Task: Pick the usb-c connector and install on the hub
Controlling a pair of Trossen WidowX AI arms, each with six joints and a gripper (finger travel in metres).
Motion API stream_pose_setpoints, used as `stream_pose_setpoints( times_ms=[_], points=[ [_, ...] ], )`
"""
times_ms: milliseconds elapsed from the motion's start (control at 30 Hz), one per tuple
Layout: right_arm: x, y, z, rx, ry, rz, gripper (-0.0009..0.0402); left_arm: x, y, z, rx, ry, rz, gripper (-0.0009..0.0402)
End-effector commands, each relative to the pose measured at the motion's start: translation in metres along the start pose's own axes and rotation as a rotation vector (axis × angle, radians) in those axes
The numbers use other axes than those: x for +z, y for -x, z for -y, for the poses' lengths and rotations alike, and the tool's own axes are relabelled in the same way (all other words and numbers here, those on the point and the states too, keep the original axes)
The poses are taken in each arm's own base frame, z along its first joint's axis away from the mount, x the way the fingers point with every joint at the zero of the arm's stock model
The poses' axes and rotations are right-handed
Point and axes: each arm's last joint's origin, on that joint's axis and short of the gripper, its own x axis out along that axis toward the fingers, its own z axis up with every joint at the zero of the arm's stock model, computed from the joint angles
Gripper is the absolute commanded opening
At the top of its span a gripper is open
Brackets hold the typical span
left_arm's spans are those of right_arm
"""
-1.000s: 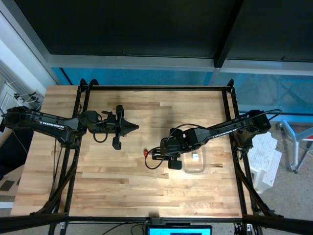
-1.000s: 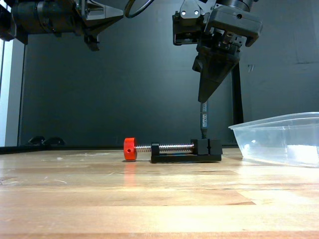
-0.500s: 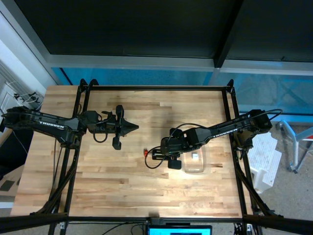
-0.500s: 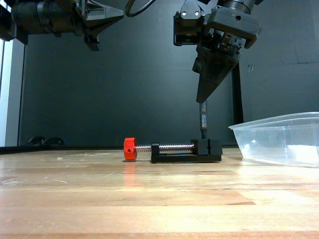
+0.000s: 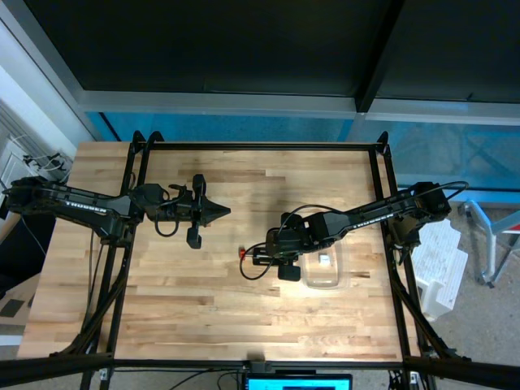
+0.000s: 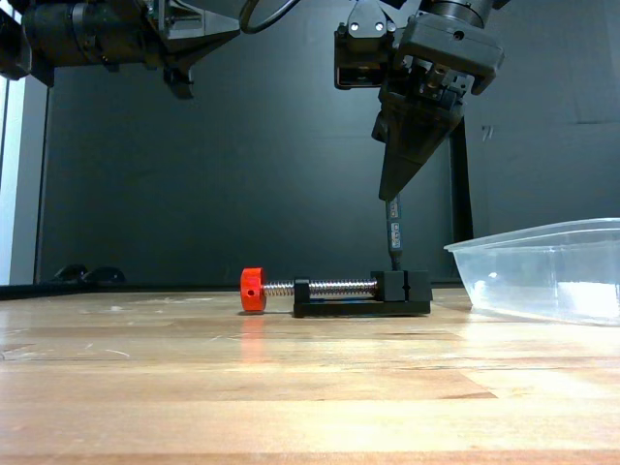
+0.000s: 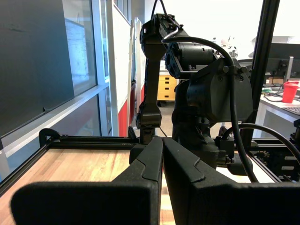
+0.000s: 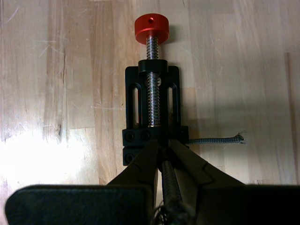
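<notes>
The hub (image 6: 358, 295) is a small black block with a red-orange knob (image 6: 253, 290) on a threaded stem, lying flat on the wood; it also shows as the hub (image 5: 258, 256) and the hub (image 8: 152, 112). My right gripper (image 6: 387, 194) points straight down over the end away from the knob, shut on the usb-c connector (image 6: 394, 232). That thin dark-grey piece hangs upright and its lower end reaches the block's top. From the wrist, the right gripper (image 8: 162, 147) pinches it at the block's near edge. My left gripper (image 5: 223, 211) hovers shut and empty, high at the left.
A clear plastic tray (image 6: 542, 276) stands just right of the hub, with a small white square piece (image 5: 324, 259) inside. A grey braided cable end (image 8: 215, 139) lies on the wood beside the block. Black frame rails border the table.
My right gripper has shifted very slightly to the left above the block. The hub, the connector and the left arm have stayed put.
</notes>
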Motion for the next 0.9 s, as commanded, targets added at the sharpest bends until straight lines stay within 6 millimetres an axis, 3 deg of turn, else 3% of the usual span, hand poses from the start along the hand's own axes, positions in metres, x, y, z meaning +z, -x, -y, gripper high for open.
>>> stream_pose_setpoints(
  times_ms=[33,367,900],
  points=[
    [0.001,0.001,0.0,0.002,-0.002,0.007,0.005,0.0,0.0,0.0,0.0,0.0,0.0,0.0],
    [0.001,0.008,0.001,0.007,-0.004,0.025,0.0112,0.0,0.0,0.0,0.0,0.0,-0.001,0.0],
    [-0.012,0.051,0.01,0.033,-0.003,0.019,0.0187,0.0,0.0,0.0,0.0,0.0,0.0,0.0]
  ],
)
